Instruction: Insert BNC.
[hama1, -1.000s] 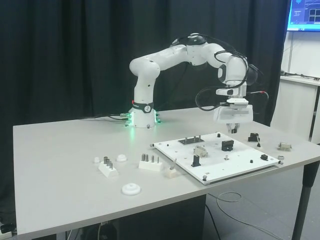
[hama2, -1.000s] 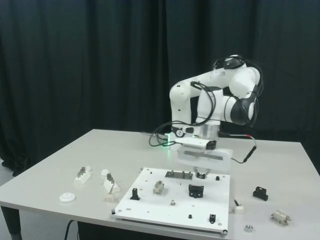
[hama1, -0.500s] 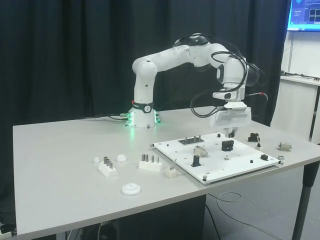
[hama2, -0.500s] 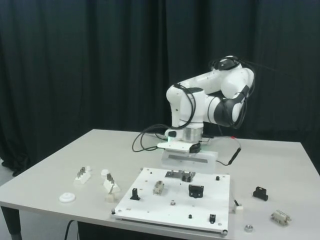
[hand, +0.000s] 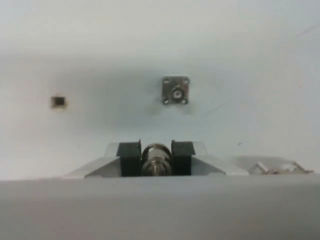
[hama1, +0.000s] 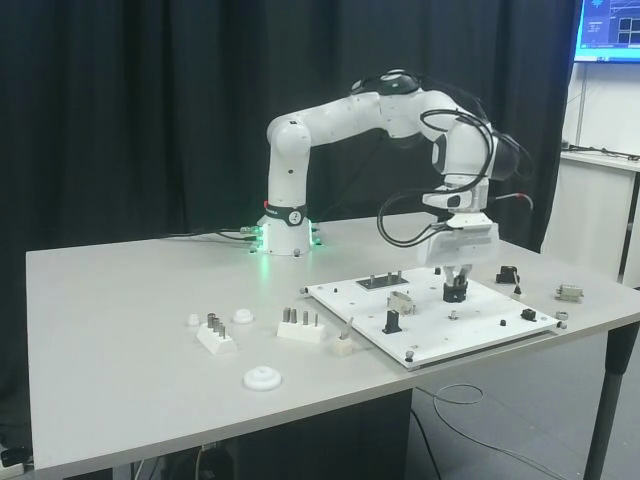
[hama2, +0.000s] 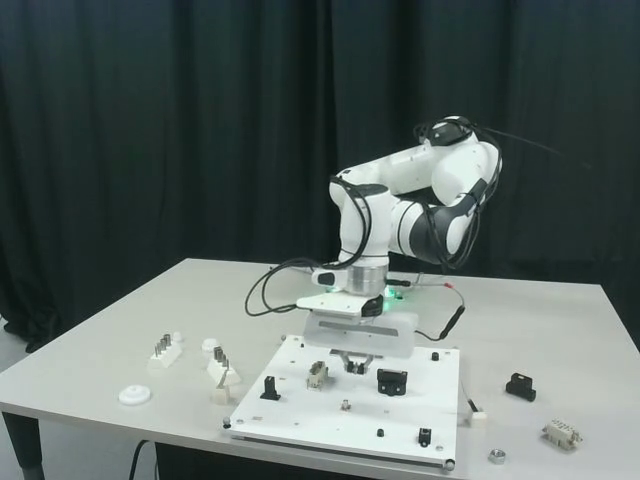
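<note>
**The hand holds the BNC plug over the white board**

Wrist view: The hand (hand: 156, 159) has two black fingers (hand: 129, 158). They squeeze a small round metal plug, the BNC plug (hand: 156, 160), one finger on each side. The gap between the fingers is narrow, just as wide as the plug. Below the plug lies the white board (hand: 100, 60). A little square metal socket (hand: 175, 90) sits in the board, with a round hole in its middle and a screw at each corner. The plug is near the socket but not touching it. A small dark square hole (hand: 59, 101) is also in the board, well apart from the socket.

First room view: The white arm (hama1: 340, 110) is bolted to the grey surface (hama1: 120, 300). It goes up from its base, bends over, and comes down to the board (hama1: 480, 330). The hand (hama1: 457, 279) points straight down, low over the board, just above a black block (hama1: 455, 292). Small white parts (hama1: 215, 335) sit on the surface, well apart from the board.

Second room view: The arm (hama2: 420, 190) curls over the far side of the board (hama2: 300, 410). The hand (hama2: 353, 358) hangs close above it, between a small metal part (hama2: 318, 375) and a black block (hama2: 391, 381).
</note>
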